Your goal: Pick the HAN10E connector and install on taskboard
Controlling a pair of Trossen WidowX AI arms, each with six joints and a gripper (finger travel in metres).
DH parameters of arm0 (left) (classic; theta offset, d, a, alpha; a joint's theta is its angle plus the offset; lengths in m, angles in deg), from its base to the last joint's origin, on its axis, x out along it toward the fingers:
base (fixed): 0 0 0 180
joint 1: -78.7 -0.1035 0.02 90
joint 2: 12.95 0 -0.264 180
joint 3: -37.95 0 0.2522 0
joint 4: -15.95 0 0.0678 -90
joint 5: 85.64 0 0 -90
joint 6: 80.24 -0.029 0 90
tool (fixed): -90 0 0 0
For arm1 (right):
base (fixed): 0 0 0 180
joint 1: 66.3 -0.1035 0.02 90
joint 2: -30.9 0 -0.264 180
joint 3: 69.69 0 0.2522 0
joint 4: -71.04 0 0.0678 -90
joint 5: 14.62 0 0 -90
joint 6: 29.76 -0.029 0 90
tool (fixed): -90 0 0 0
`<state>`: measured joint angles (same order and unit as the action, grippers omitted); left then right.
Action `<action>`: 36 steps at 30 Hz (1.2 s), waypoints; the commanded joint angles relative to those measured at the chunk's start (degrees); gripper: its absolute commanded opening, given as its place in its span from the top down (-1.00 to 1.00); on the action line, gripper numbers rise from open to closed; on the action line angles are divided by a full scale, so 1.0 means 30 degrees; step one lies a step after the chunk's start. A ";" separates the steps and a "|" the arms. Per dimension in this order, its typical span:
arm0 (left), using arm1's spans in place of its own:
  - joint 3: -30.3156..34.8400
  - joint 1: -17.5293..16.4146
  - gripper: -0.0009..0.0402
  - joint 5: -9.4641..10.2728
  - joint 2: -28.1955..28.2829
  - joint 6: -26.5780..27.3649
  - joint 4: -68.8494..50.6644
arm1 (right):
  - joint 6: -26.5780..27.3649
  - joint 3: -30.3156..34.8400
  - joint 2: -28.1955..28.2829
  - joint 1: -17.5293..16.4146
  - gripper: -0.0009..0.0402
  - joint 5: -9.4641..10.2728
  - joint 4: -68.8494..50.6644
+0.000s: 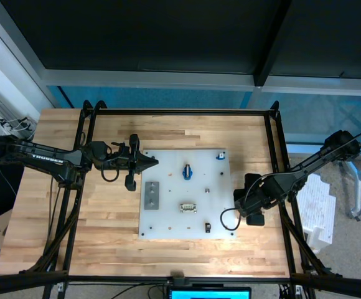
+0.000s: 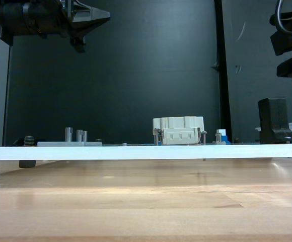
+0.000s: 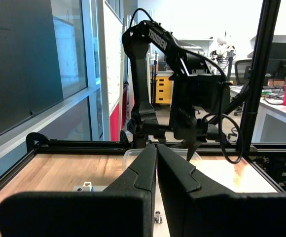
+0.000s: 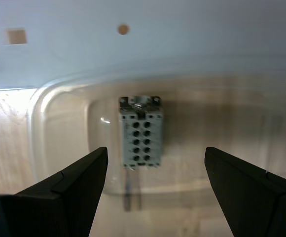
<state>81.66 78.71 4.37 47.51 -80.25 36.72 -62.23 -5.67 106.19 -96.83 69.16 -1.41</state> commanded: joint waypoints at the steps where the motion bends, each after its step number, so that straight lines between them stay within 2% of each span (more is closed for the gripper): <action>1: 0.0000 -0.0007 0.95 0.0000 0.0000 0.0000 0.0000 | -0.0036 -0.0517 0.0051 -0.0058 -0.38 0.0226 0.0998; 31: 0.0000 0.0000 0.95 0.0000 0.0000 0.0000 0.0000 | 0.0197 -0.4116 0.0233 -0.0015 -0.38 0.0590 0.5523; 36: 0.0000 0.0000 0.95 0.0000 0.0000 0.0000 0.0000 | 0.0270 -0.4357 0.0233 0.0022 -0.27 0.0605 0.5865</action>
<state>81.66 78.71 4.37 47.51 -80.23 36.70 -61.53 -18.59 106.89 -96.78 70.93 15.90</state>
